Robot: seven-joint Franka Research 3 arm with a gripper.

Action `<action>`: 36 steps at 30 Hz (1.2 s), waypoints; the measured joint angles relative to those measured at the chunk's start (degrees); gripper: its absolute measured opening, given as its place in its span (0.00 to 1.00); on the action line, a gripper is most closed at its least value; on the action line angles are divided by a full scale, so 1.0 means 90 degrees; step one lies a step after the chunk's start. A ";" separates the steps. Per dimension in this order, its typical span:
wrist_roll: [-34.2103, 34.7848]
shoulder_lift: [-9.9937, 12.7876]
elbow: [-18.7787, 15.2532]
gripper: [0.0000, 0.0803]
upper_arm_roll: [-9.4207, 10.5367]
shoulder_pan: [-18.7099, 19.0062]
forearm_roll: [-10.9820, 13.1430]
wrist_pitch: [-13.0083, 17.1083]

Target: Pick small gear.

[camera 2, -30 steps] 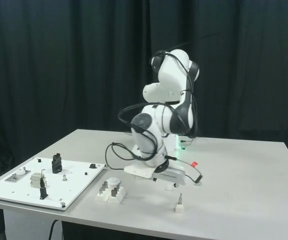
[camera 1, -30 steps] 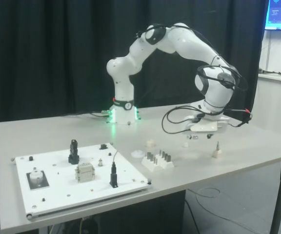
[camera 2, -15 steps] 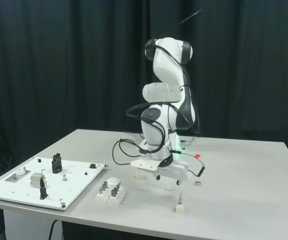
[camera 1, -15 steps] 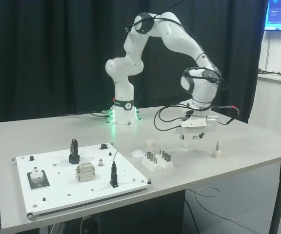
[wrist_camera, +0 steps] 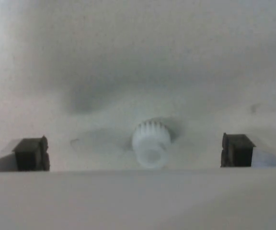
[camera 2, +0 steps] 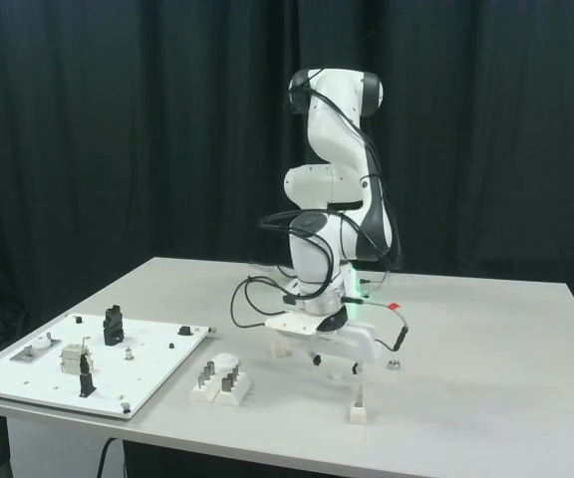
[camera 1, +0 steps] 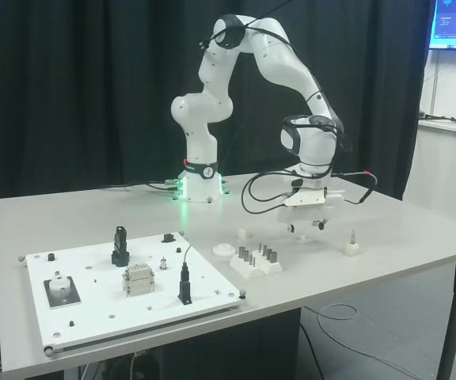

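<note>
The small gear (wrist_camera: pixel 151 143) is a white, stubby toothed wheel with a ring of fine teeth around its upper edge and a smooth round hub facing the wrist camera; it lies on the grey tabletop (wrist_camera: pixel 128 57) between the two black fingertips, touching neither. The claw (wrist_camera: pixel 133 152) is released, its fingers (wrist_camera: pixel 31 154) spread wide with the gear roughly midway in the gap. In the first room view the white arm (camera 1: pixel 252 47) bends over from its base, where a green light glows, and the claw (camera 1: pixel 302 229) hangs low above the tabletop (camera 1: pixel 402 237), near a small white block (camera 1: pixel 244 233). One white round disc (camera 1: pixel 224 250) lies close by, and beside it two white holders (camera 1: pixel 256 264) sit side by side, each carrying upright grey pins whose exact count cannot be told. One single pin on a white foot (camera 1: pixel 351 244) stands apart on the far side of the claw. One white board (camera 1: pixel 125 289) occupies the other end of the tabletop, bearing two black upright parts, one grey-white connector block and one square plate with a white round part. In the second room view the claw (camera 2: pixel 335 360) hovers just above the tabletop (camera 2: pixel 486 398), with one small ring-like part (camera 2: pixel 393 365) just beside it.
</note>
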 joint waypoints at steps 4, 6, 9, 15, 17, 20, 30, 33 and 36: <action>0.0000 -0.0006 -0.0181 1.00 0.0048 0.0072 0.0007 0.0320; 0.0001 -0.0007 -0.0259 1.00 0.0068 0.0100 0.0007 0.0459; 0.0004 -0.0008 -0.0356 1.00 0.0076 0.0144 0.0008 0.0648; 0.0007 -0.0017 -0.0493 1.00 0.0072 0.0170 0.0008 0.0936; 0.0007 -0.0024 -0.0529 1.00 0.0064 0.0165 0.0008 0.0993; 0.0007 -0.0030 -0.0565 1.00 0.0049 0.0158 0.0008 0.1050; 0.0007 -0.0042 -0.0658 1.00 0.0039 0.0122 0.0018 0.1069; 0.0007 -0.0054 -0.0692 1.00 0.0039 0.0122 0.0039 0.1069; 0.0007 -0.0060 -0.0709 0.67 0.0039 0.0122 0.0046 0.1070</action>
